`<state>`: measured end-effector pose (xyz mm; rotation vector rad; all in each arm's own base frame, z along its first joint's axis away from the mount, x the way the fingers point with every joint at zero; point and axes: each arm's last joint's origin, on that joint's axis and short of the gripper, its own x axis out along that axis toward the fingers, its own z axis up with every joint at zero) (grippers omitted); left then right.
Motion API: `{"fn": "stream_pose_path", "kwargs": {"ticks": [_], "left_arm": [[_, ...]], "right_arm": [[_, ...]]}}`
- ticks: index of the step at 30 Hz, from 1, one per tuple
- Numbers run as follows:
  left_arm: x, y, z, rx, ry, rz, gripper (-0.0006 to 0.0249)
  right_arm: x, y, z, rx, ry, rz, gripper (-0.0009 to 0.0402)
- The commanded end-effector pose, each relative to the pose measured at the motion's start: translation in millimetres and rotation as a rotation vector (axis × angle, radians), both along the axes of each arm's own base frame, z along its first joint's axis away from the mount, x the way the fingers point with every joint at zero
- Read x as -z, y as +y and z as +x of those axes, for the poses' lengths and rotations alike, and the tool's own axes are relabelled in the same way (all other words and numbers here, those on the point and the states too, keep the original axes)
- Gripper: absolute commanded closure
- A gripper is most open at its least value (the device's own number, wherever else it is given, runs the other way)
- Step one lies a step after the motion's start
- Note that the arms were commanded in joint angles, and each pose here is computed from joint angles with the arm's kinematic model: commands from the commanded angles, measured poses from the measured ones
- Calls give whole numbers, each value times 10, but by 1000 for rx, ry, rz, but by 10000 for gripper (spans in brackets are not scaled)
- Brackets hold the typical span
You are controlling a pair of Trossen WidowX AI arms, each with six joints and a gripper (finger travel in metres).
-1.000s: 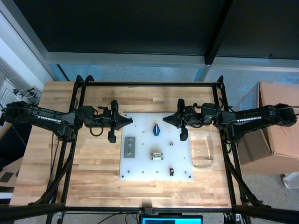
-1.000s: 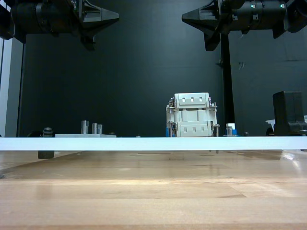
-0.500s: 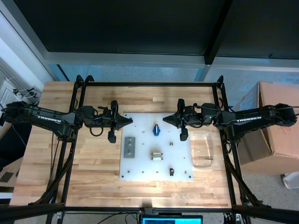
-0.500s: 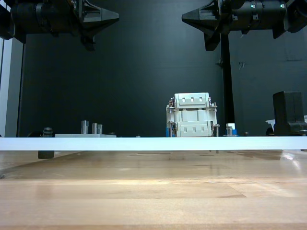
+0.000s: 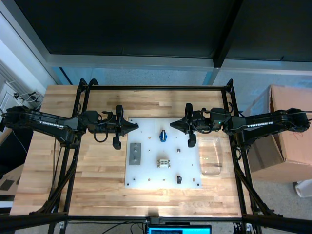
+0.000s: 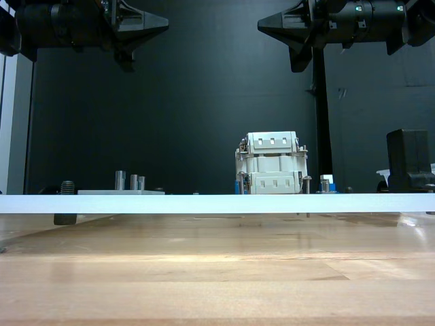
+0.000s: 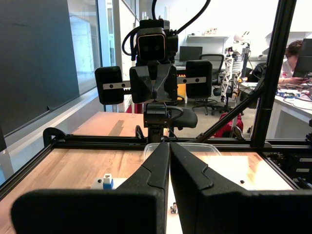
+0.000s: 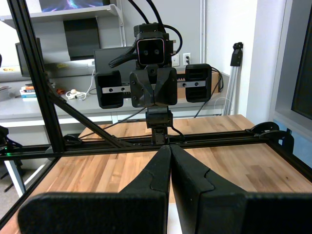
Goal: Remove the HAN10E connector from the taskboard and place in the container
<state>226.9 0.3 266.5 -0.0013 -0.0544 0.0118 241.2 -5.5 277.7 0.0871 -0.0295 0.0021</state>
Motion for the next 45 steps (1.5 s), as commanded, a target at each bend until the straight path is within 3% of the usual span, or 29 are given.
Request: {"fn": "stream_pose_path", "kwargs": {"ticks": [1,12,19,28,45], "left_arm": [[1,1,1,0,0,0,243],[1,1,1,0,0,0,243],[1,1,1,0,0,0,243],[1,1,1,0,0,0,243],[1,1,1,0,0,0,243]], "right_arm": [[-2,1,0,0,-2,0,393],[-22,3,11,-3,20,1,393],[-118,72,54,-29,307,4,393],[-327,336,124,-60,686,-15,393],[-560,840,746,-74,1149,-26,393]]}}
